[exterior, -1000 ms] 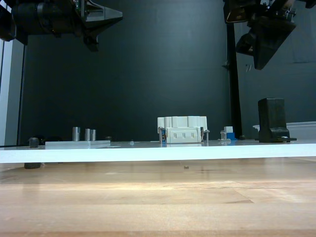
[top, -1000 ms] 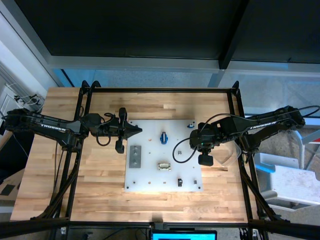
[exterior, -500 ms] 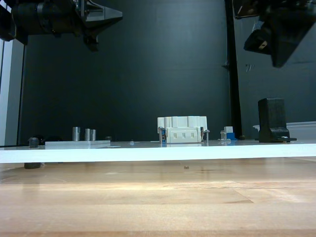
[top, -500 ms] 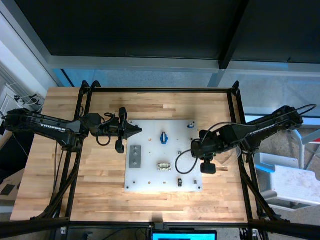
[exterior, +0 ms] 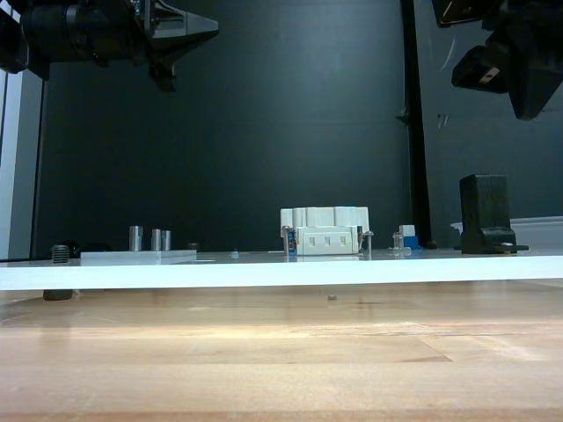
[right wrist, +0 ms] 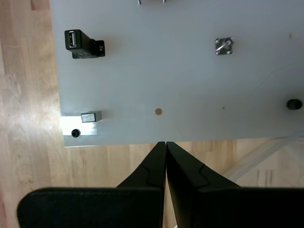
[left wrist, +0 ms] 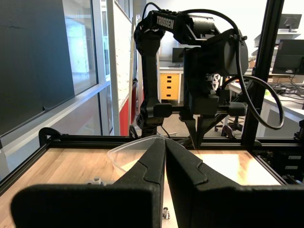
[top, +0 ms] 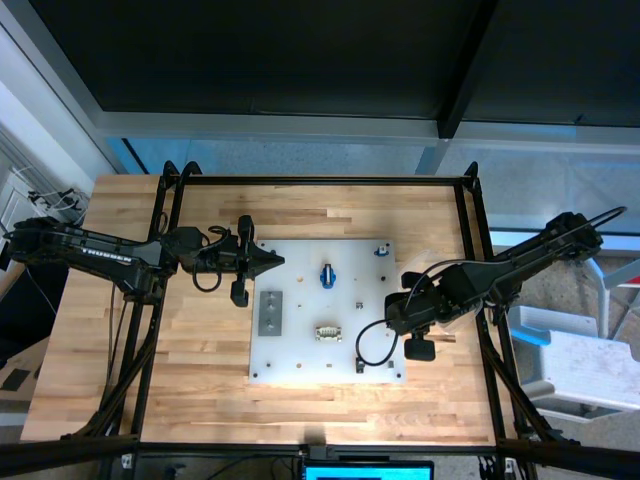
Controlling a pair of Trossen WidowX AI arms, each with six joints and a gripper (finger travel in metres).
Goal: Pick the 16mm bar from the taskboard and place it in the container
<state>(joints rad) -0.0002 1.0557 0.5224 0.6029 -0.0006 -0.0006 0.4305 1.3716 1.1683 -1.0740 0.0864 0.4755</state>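
Surface [top: 200,350] carries the taskboard [top: 300,355] at frame centre, with the container [left wrist: 130,154] beside its right edge. Left end effector [top: 277,259], clenched and empty, hovers over the board's upper-left corner. Right end effector [right wrist: 165,144], clenched and empty, hovers over the right edge. Bars [exterior: 136,237] stand in the grey block [top: 270,312]; which is 16mm cannot be told.

2 claws are counted: left claw [top: 275,259], right claw [top: 398,318], over opp. edges of 1 taskboard [top: 300,350]; 1 container [left wrist: 137,143]; 1 grey block [top: 270,312]; 3 pegs [exterior: 136,237].

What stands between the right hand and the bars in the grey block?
The white connector stands on the taskboard roughly between the right hand, shut high over the board's right edge, and the bars in the grey block. The hand hangs above it. The left hand, shut, hovers near the board's far-left corner.
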